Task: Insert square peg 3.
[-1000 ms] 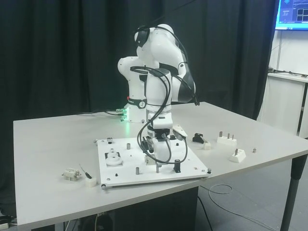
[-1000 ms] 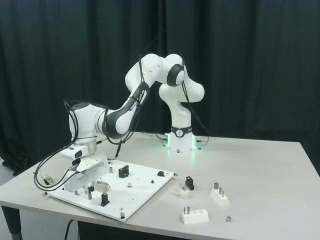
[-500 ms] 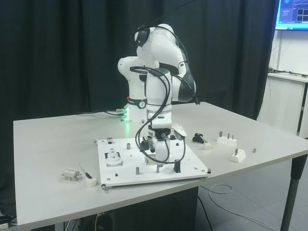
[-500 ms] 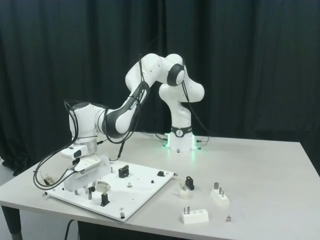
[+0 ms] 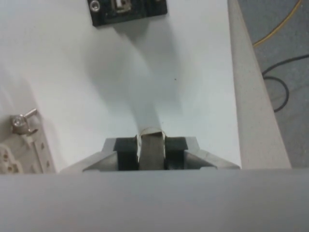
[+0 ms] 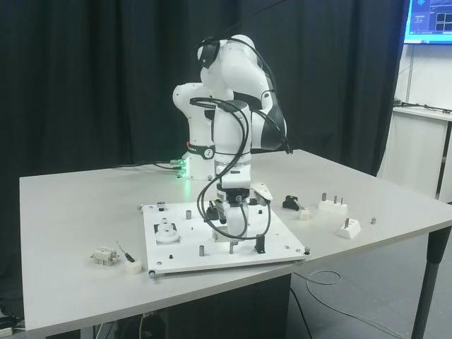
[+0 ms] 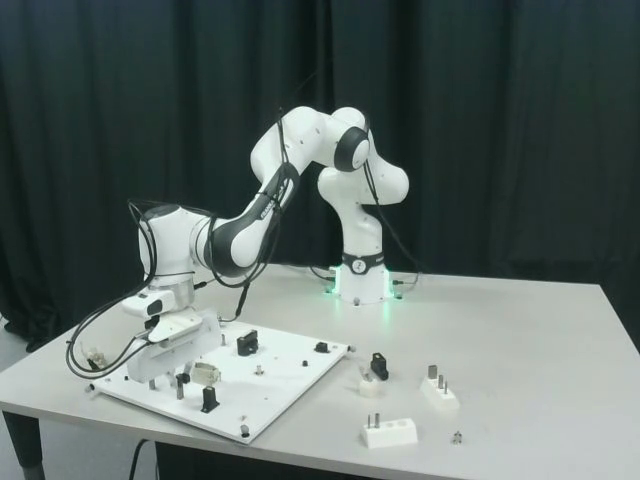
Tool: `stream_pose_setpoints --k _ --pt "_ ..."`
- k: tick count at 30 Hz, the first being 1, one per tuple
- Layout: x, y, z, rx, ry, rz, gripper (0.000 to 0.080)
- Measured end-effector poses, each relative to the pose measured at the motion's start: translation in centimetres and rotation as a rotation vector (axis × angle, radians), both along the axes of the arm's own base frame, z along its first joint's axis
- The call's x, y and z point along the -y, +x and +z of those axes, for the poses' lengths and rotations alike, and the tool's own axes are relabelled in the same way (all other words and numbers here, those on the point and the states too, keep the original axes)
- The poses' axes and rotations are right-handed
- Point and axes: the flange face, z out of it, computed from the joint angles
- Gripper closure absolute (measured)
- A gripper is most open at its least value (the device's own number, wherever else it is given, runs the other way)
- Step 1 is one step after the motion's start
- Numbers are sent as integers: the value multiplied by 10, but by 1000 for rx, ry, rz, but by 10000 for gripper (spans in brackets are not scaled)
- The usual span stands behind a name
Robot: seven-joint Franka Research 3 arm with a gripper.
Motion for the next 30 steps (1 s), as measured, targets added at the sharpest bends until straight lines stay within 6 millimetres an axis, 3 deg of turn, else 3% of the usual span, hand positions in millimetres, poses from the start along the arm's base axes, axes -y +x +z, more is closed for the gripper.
stream_pose_setpoints --k 30 --pt "-2 0 0 0 -4 86 688"
